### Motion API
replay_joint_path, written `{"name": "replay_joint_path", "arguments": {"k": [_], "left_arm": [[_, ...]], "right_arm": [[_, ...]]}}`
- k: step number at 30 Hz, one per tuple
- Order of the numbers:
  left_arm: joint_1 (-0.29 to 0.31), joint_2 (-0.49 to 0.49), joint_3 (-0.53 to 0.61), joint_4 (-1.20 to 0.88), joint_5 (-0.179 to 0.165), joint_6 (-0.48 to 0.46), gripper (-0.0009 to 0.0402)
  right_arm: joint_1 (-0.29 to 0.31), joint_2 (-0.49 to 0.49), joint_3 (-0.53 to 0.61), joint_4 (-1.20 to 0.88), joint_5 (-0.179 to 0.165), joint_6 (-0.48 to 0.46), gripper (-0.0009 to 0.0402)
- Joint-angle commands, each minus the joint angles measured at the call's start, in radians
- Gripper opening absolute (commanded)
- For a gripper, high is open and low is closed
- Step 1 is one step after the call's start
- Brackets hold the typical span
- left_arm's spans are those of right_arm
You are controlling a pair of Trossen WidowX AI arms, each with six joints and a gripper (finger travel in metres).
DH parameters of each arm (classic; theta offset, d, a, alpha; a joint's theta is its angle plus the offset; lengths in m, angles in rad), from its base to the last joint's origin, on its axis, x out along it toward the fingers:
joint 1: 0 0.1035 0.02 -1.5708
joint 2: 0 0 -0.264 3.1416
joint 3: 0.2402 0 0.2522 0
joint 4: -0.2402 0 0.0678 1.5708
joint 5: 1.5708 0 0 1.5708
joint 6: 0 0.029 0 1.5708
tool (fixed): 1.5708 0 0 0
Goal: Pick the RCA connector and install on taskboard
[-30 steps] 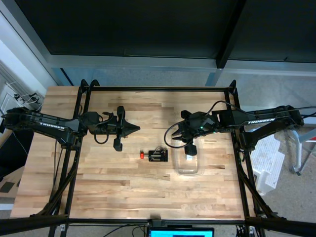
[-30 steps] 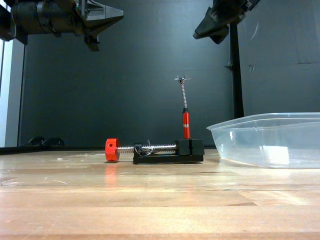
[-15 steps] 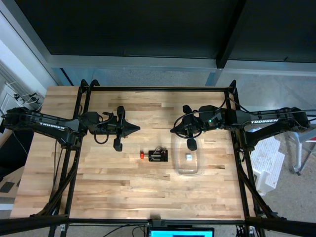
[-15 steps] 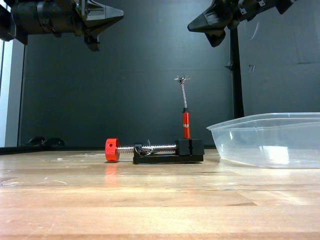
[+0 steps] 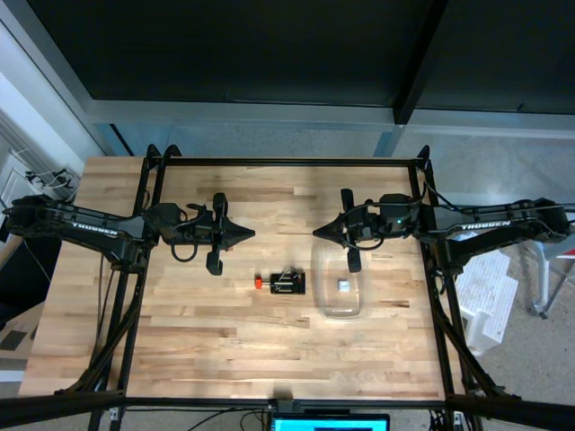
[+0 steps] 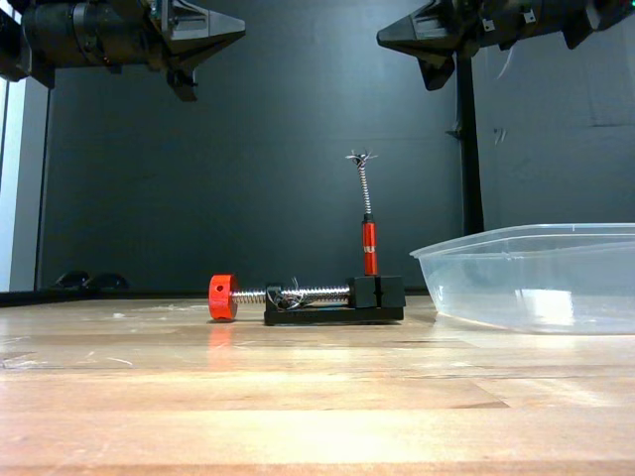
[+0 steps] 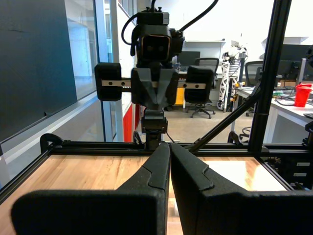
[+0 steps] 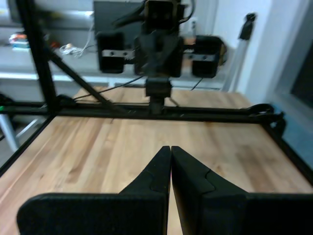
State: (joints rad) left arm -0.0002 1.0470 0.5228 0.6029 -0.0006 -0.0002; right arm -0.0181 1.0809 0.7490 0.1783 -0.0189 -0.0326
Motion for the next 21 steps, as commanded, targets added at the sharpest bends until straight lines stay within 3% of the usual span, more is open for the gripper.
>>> {"name": "replay_joint_path", "arguments": {"k": [1, 21], "left_arm": [[0.0, 0.0, 0.0, 0.0, 0.0, 0.0, 0.0], [0.0, 0.0, 0.0, 0.0, 0.0, 0.0, 0.0]], "right_arm": [[0.0, -0.016, -0.029, 0.046, 0.0, 0.002, 0.0], [0.0, -0.067, -0.144, 0.217, 0.01, 0.032, 0.0]]}}
